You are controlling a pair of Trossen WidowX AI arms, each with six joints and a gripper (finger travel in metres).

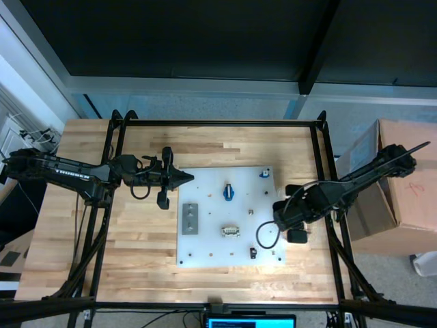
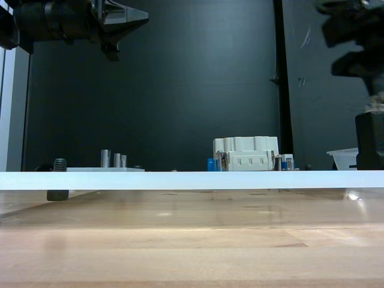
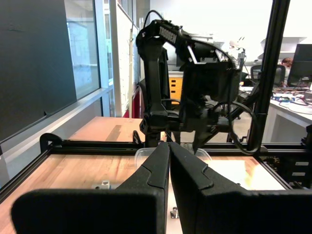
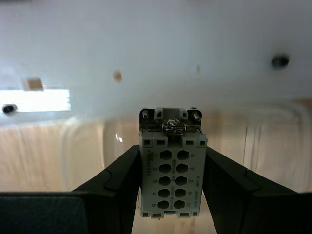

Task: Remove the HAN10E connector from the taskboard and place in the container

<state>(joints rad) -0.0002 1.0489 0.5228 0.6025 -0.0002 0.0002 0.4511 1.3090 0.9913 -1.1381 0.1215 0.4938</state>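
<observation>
So the wooden table (image 1: 58,232) carries the white taskboard (image 1: 205,253), and the clear container (image 2: 343,159) sits just beside the board's right edge. The left gripper (image 3: 169,145) hangs high near the board's left edge, fingers pressed together on nothing. The right gripper (image 1: 287,220) is over by that right edge pointing down. Its fingers (image 4: 122,170) are clamped on the sides of the HAN10E connector (image 4: 173,175). The connector is off the board and held in the air, pin-hole face toward the wrist camera, with the container's see-through walls behind it. A beige housing (image 2: 246,155) sits on the board. Imo this is the drop-off step. I'd centre the connector inside the rim and get it low, then open wide and lift straight up so it doesn't bounce out or snag.
</observation>
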